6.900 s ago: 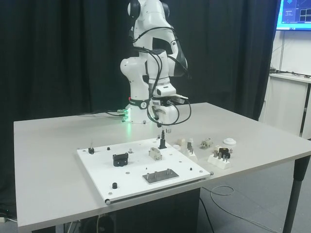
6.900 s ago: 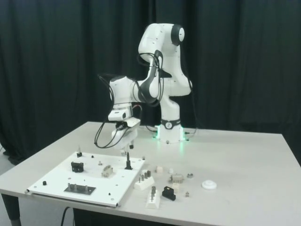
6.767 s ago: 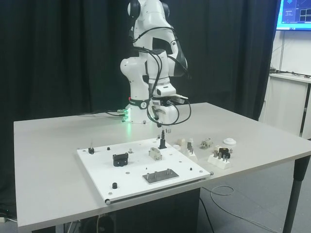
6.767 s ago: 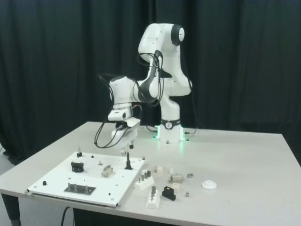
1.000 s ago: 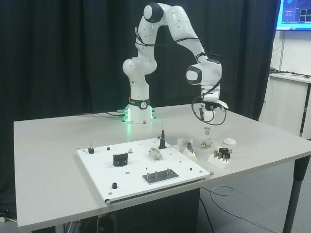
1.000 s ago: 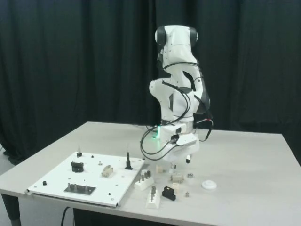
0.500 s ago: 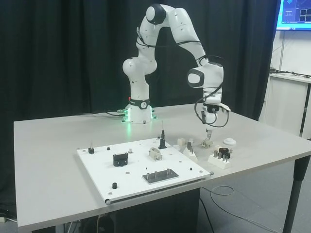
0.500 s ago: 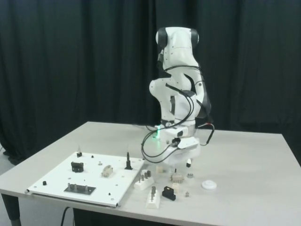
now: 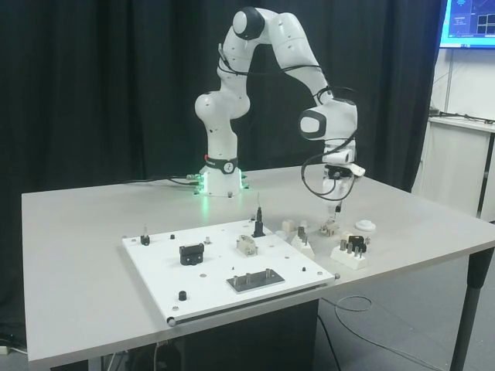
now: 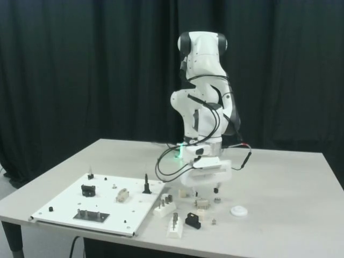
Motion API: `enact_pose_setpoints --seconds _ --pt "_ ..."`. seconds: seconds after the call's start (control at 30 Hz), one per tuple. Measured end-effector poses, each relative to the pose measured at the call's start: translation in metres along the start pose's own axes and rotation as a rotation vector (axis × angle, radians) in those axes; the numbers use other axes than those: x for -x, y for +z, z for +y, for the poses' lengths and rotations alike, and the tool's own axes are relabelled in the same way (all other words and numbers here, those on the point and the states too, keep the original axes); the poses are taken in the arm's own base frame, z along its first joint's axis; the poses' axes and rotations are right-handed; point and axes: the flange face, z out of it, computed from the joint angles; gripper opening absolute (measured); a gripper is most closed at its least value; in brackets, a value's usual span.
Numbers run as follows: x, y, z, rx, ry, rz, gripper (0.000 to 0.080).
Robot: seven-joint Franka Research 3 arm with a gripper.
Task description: Pick waterproof.
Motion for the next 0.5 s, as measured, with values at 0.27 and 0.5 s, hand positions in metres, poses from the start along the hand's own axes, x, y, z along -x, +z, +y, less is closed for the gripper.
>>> enact_pose_setpoints --seconds 0.27,0.5 --pt "0.0011 0.0022 -0.0042 0.005 0.164 -0.012 0.0800" --pt "0.0022 0.0032 -0.0065 0.007 0.368 -0.014 0.0800"
